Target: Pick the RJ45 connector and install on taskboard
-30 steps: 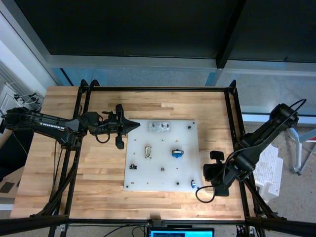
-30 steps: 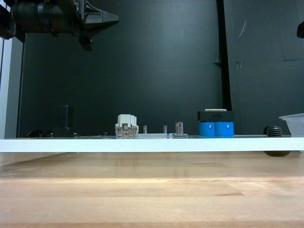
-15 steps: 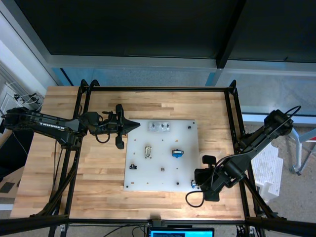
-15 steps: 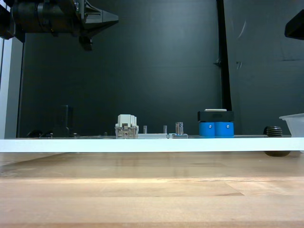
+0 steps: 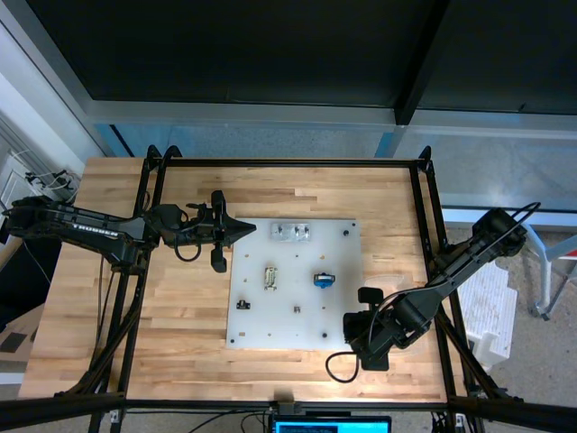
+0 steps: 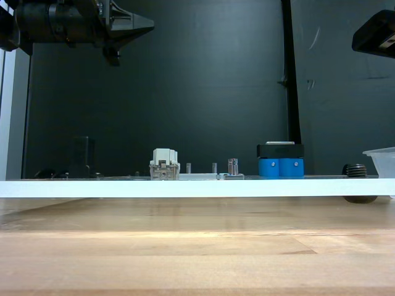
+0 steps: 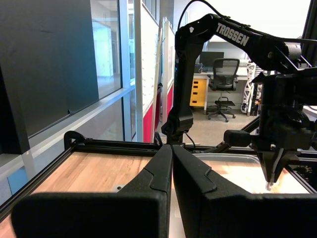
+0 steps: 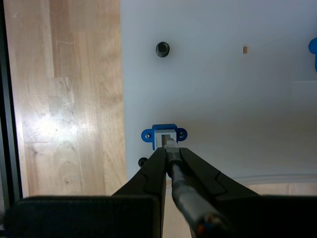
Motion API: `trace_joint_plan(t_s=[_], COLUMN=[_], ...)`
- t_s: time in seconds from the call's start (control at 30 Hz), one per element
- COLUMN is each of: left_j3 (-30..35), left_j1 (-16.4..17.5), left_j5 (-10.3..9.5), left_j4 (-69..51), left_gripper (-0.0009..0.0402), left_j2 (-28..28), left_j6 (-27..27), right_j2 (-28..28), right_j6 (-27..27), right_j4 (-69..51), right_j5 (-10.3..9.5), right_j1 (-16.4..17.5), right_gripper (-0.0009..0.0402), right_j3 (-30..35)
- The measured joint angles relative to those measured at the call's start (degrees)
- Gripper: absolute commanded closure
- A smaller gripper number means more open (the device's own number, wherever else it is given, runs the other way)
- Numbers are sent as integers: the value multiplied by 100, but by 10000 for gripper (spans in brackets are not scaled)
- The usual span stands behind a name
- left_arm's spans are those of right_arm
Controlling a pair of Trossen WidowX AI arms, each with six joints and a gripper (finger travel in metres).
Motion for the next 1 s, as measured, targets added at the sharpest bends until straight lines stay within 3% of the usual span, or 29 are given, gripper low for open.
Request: trace_joint_plan(t_s=[1.0], left_j3=[2], left_j1=[0], left_j5=[0], left_j4=[0], left_gripper=[393], left_j2=[0], left_j6=[0], right_j2=[221], right_j6=[17], right_j4=[188], right_j5=[-26], right_j1=[7], right_gripper=[393], right_j3=[-87])
